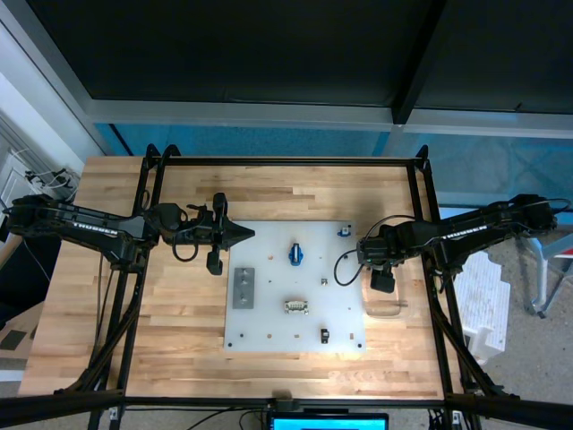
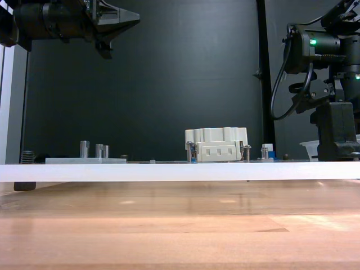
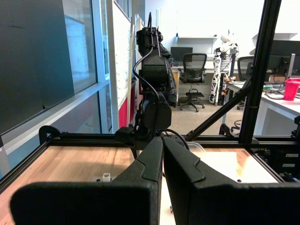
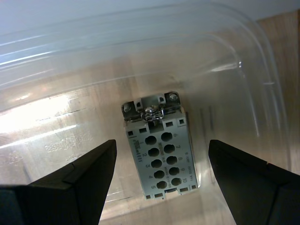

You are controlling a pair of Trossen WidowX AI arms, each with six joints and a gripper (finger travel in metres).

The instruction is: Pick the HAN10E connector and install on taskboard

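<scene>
My right claw (image 4: 162, 143) gapes wide over the ungrasped HAN10E connector (image 4: 157, 152) in its tray (image 4: 243, 61); my closed left claw (image 3: 162, 140) hovers by the taskboard (image 1: 269, 309).

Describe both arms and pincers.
Both arms are black with looping black cables; white Trossen lettering marks the left. The left pincer, by the taskboard's left edge, has wedge-shaped fingers; so has the right pincer, above the clear tray, with a green light behind it.
</scene>
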